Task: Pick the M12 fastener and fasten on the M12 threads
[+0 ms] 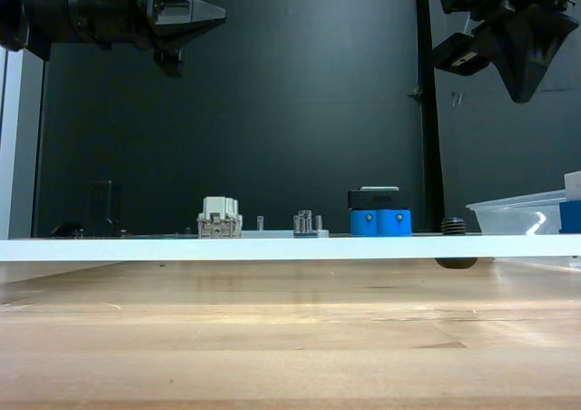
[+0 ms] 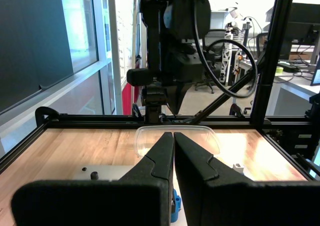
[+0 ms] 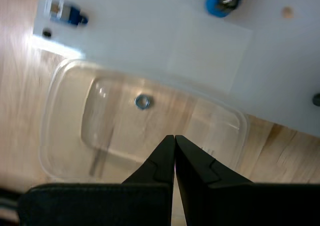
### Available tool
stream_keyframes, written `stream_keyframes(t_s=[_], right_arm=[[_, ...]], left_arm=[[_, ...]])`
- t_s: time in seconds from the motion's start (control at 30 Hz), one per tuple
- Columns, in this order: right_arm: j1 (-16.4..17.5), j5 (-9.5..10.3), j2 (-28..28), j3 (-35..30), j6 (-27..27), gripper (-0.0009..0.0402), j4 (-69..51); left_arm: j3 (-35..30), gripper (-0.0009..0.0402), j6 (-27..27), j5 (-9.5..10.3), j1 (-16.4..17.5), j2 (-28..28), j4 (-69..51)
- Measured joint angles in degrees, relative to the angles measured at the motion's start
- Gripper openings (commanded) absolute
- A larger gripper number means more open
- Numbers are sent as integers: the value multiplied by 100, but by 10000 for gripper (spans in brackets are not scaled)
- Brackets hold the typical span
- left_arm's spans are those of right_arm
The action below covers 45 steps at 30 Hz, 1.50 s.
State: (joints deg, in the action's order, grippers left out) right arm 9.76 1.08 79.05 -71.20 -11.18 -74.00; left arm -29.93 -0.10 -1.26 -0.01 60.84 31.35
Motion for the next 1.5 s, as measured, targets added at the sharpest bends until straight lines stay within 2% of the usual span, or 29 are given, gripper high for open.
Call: stream_keyframes(t_s=[0.13, 0.4, 0.67, 0.9, 1.17, 1.3, 1.5], right_arm=[[190, 0, 214, -22, -984, 0, -39], [452, -2, 470, -20, -3416, 0, -39], [579, 0, 798, -11, -4649, 0, -28], [710, 0, 942, 170, -5086, 13, 210], [798, 0, 960, 557, -5189, 79, 866], [815, 0, 960, 730, -5574, 113, 1038], [837, 0, 960, 944, -5692, 143, 1300]], left_arm=[[0, 0, -2, 0, 0, 0, -2], [0, 0, 0, 0, 0, 0, 0], [-2, 0, -2, 2, 0, 0, -2], [0, 0, -2, 0, 0, 0, -2], [0, 0, 0, 0, 0, 0, -2], [-2, 0, -2, 2, 0, 0, -2], [0, 0, -2, 0, 0, 0, -2]])
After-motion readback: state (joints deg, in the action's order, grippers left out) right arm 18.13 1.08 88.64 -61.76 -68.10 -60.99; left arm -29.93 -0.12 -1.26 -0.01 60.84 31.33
